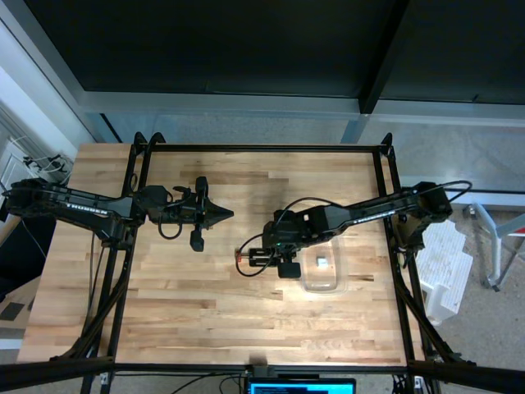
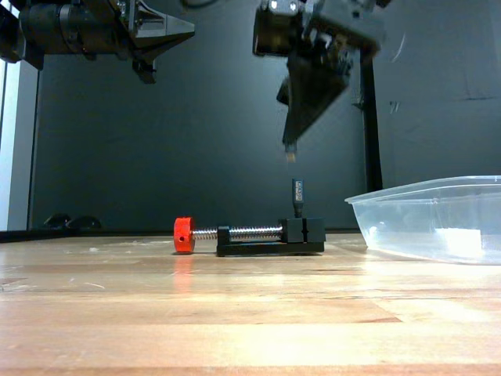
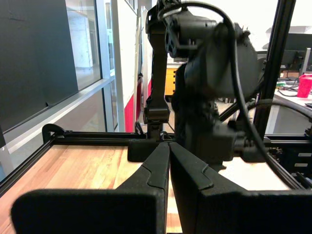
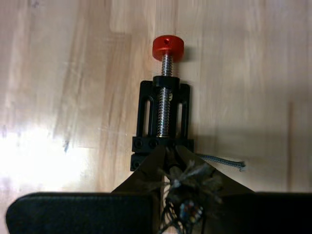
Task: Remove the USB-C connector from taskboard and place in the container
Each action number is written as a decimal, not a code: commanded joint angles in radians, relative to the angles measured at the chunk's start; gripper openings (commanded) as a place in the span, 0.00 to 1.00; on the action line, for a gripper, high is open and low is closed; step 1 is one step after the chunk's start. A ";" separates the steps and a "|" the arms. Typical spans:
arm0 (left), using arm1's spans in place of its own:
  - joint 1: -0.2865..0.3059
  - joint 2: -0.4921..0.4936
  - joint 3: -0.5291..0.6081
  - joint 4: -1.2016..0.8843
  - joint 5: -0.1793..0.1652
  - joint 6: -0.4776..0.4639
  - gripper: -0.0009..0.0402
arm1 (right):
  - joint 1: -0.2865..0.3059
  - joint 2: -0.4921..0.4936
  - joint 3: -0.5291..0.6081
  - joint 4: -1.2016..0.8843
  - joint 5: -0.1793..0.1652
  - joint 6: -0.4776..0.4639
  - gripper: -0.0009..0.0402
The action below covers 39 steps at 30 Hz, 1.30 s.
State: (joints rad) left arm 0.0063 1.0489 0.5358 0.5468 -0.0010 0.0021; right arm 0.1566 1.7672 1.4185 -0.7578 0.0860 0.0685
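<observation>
The USB-C connector [image 2: 297, 194] stands upright in the taskboard [image 2: 270, 235], clamped at the end opposite the red knob [image 2: 183, 234]. The right gripper [image 2: 291, 149] hangs directly above that end, clear of the plug, its fingers pressed together on nothing. The right arm [image 1: 369, 209] reaches in from beyond the taskboard's clamp end, wrist bent so the gripper points straight down. The container [image 2: 407, 215] sits on the table [image 2: 235, 313] just beside the clamp end. The left gripper [image 2: 188, 31], its fingers also pressed together, is held level high above the table, well off past the taskboard's knob end.
</observation>
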 commanded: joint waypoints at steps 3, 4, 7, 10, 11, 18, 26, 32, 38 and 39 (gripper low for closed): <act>0.000 0.000 0.000 0.000 0.000 0.000 0.02 | 0.000 0.005 0.023 -0.021 0.000 -0.001 0.02; 0.000 0.000 0.000 0.000 0.000 0.000 0.02 | 0.000 0.001 0.026 -0.027 0.000 0.000 0.02; 0.000 0.000 0.000 0.000 0.000 0.000 0.02 | 0.000 -0.001 0.029 -0.034 0.000 0.000 0.02; 0.000 0.000 0.000 0.000 0.000 0.000 0.02 | 0.001 -0.004 0.029 -0.040 0.000 0.001 0.02; 0.000 0.000 0.000 0.000 0.000 0.000 0.02 | 0.001 -0.005 0.029 -0.042 0.000 0.001 0.02; 0.000 0.000 0.000 0.000 0.000 0.000 0.02 | 0.002 -0.027 0.014 -0.043 0.000 0.002 0.02; 0.000 0.000 0.000 0.000 0.000 0.000 0.02 | 0.008 -0.140 -0.107 -0.044 0.001 0.002 0.02; 0.000 0.000 0.000 0.000 0.000 0.000 0.02 | 0.011 -0.225 -0.224 -0.046 0.005 0.002 0.02; 0.000 0.000 0.000 0.000 0.000 0.000 0.02 | 0.016 -0.309 -0.331 -0.048 0.040 0.013 0.02; 0.000 0.000 0.000 0.000 0.000 0.000 0.02 | 0.016 -0.321 -0.348 -0.048 0.052 0.018 0.02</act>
State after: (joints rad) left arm 0.0063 1.0489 0.5358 0.5468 -0.0006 0.0021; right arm 0.1722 1.4593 1.0904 -0.8051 0.1230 0.0811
